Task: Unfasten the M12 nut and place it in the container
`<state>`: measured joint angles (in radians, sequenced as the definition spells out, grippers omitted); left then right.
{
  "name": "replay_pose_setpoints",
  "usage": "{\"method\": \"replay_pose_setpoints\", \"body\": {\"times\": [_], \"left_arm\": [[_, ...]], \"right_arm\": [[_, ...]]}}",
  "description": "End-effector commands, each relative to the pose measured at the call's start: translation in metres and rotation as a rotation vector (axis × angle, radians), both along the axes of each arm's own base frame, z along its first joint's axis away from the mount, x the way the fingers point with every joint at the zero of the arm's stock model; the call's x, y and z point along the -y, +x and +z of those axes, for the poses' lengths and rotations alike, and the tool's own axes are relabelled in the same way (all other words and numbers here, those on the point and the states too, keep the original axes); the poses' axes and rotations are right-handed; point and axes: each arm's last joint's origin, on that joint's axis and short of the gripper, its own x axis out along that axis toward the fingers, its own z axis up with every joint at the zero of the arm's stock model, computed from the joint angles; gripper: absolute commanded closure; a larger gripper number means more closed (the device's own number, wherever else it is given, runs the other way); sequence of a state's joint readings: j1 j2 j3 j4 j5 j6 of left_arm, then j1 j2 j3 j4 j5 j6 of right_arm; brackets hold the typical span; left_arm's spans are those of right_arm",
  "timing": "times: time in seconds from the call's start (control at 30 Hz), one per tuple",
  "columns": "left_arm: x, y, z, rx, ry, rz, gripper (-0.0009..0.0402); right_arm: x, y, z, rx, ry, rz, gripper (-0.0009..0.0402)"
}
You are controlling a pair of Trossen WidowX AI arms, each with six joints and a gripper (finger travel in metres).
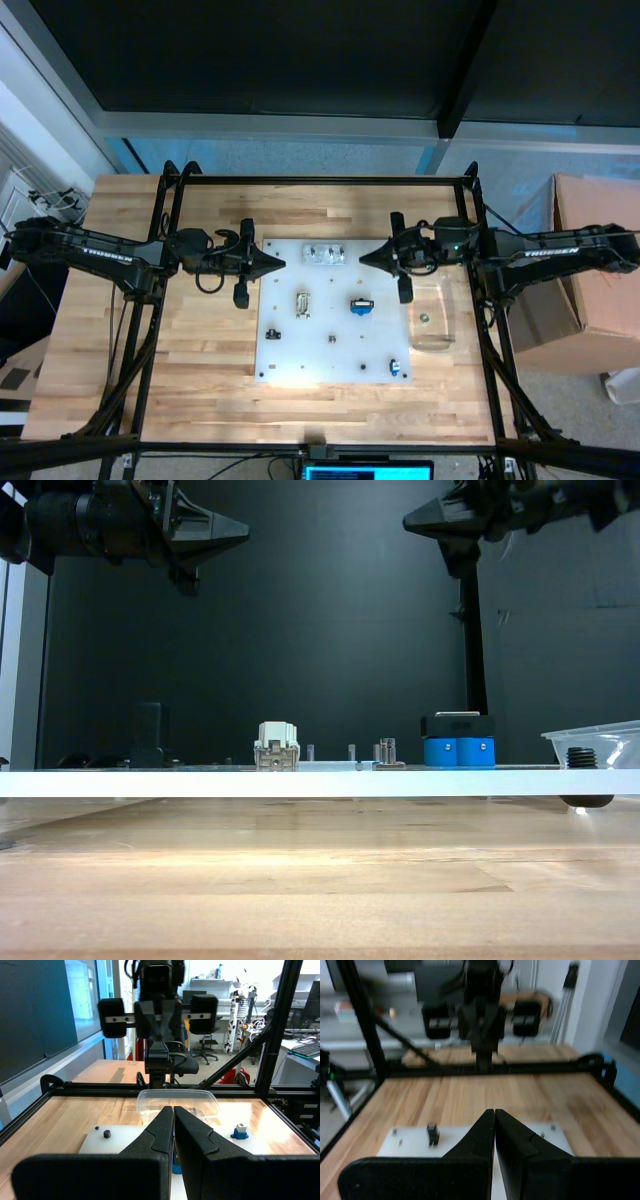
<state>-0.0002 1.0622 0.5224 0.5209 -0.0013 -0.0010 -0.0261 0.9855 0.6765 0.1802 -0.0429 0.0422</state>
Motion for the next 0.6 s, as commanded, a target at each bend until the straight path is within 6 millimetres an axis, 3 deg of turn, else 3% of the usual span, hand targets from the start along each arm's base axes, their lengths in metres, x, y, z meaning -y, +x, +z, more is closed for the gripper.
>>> {"method": "replay_pose_setpoints", "body": {"times": [0.03, 0.43, 0.6], "left_arm": [[0.0, 0.0, 0.0, 0.001, 0.0, 0.0, 0.0393], [0.0, 0.0, 0.0, 0.0, 0.0, 0.0, 0.0393], [0.0, 0.0, 0.0, 0.001, 0.0, 0.0, 0.0393]], "right_arm": [[0.005, -0.001, -0.006, 0.079, 0.0, -0.011, 0.0393], [0.007, -0.005, -0.029, 0.138, 0.026, -0.037, 0.0394], [0.007, -0.005, -0.028, 0.142, 0.044, -0.034, 0.0394]]}}
